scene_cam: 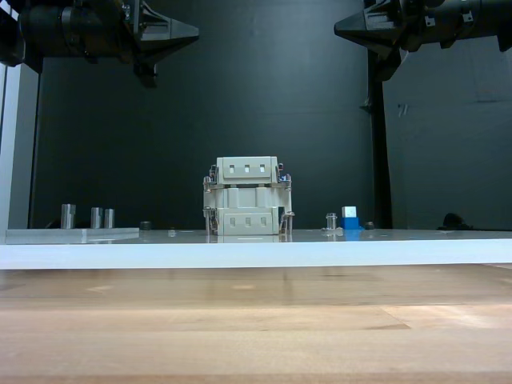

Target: Remove the HAN10-E connector and place it in the container

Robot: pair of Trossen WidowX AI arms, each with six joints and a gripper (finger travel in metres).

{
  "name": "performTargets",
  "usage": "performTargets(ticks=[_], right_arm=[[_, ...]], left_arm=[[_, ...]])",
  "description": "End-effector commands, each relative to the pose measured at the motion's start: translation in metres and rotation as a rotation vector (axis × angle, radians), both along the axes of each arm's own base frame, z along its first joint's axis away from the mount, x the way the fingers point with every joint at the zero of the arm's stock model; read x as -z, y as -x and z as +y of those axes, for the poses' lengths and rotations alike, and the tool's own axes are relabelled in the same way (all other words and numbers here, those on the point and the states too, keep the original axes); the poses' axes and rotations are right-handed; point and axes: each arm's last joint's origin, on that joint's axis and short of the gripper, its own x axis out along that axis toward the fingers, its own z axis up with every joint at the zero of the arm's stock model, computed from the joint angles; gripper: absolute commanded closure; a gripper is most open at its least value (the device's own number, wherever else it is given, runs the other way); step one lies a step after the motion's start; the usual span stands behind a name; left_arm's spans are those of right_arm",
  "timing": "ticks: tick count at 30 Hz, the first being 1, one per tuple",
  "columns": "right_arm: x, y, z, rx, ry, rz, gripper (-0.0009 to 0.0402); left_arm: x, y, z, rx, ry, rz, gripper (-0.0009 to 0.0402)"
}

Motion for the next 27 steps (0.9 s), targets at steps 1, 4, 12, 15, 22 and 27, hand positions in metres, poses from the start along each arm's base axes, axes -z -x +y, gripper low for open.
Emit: performTargets(ticks=[1, 4, 12, 15, 22, 27], right_arm=[[0.0, 0.0, 0.0, 0.0, -0.001, 0.0, 0.0393], [0.0, 0.0, 0.0, 0.0, -0.001, 0.0, 0.0393], [0.0, 0.0, 0.0, 0.0, -0.001, 0.0, 0.0393], [0.0, 0.0, 0.0, 0.0, -0.001, 0.0, 0.0393], [-0.003, -0.001, 0.0, -0.005, -0.018, 0.004, 0.0393], [-0.014, -0.005, 0.001, -0.011, -0.011, 0.084, 0.0393]], left_arm=[[0.0, 0.0, 0.0, -0.001, 0.0, 0.0, 0.0393], [0.0, 0.0, 0.0, -0.001, 0.0, 0.0, 0.0393], [0.0, 0.0, 0.0, -0.001, 0.0, 0.0, 0.0393], [0.0, 0.0, 0.0, -0.001, 0.0, 0.0, 0.0393], [0.0, 0.0, 0.0, 0.0, 0.0, 0.0, 0.0393], [0.0, 0.0, 0.0, -0.001, 0.0, 0.0, 0.0393]])
